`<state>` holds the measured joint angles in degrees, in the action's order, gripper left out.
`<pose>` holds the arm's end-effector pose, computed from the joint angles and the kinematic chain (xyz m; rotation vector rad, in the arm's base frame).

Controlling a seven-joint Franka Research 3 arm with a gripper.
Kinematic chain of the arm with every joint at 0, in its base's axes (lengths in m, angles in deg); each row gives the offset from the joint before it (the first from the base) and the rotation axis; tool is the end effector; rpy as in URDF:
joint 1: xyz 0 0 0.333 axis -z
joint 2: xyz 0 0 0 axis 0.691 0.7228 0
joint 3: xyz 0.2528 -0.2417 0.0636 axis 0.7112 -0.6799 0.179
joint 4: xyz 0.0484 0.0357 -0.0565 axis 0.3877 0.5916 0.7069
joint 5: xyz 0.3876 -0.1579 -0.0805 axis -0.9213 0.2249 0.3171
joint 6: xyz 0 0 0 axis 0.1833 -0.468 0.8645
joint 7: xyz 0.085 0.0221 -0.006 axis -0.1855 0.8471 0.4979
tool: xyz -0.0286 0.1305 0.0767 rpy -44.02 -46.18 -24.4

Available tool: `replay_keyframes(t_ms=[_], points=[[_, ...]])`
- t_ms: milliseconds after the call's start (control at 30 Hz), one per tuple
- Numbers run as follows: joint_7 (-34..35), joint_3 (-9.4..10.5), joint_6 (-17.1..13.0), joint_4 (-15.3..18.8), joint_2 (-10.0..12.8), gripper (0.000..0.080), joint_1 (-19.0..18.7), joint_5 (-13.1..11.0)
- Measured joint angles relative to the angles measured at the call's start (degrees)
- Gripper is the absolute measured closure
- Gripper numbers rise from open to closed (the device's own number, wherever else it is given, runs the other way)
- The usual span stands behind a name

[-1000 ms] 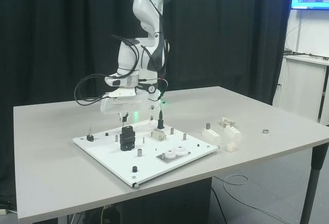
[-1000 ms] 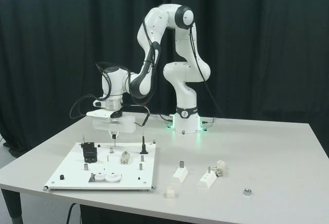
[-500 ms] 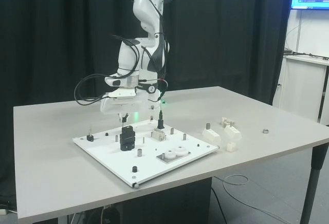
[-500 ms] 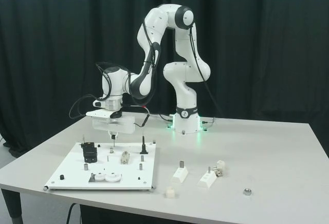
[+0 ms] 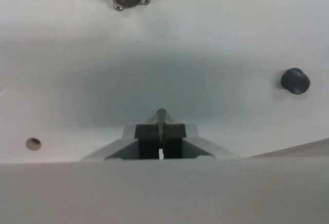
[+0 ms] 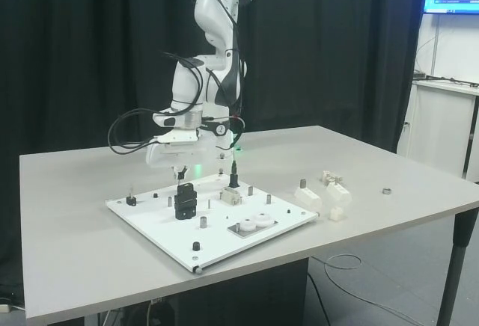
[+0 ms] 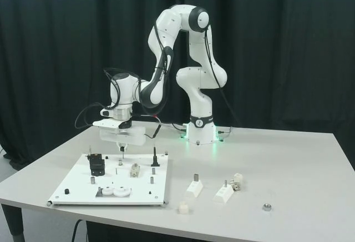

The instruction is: Insert round peg 1.

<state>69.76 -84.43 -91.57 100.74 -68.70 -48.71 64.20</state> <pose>0.4093 -0.2854 0.1943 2.8245 -1.1292 -0.0402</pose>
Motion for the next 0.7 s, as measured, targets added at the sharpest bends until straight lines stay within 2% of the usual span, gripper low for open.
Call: replay_keyframes(t_ms=[367, 400, 533, 567, 700], points=[[0.1, -0.48, 1.4, 0.0, -0.6, 0.0790, 0.0, -0.4], [0.1, -0.55, 1.6, 0.0, -0.7, 0.0591, 0.0, -0.4], [0.0, -0.93, 2.4, -0.1, -1.1, 0.0591, 0.0, -0.4], [0.0, -1.01, 2.6, -0.1, -1.3, 0.0274, 0.0, -0.4], [0.0, -1.13, 3.3, -0.1, -1.7, 0.0274, 0.0, -0.3]])
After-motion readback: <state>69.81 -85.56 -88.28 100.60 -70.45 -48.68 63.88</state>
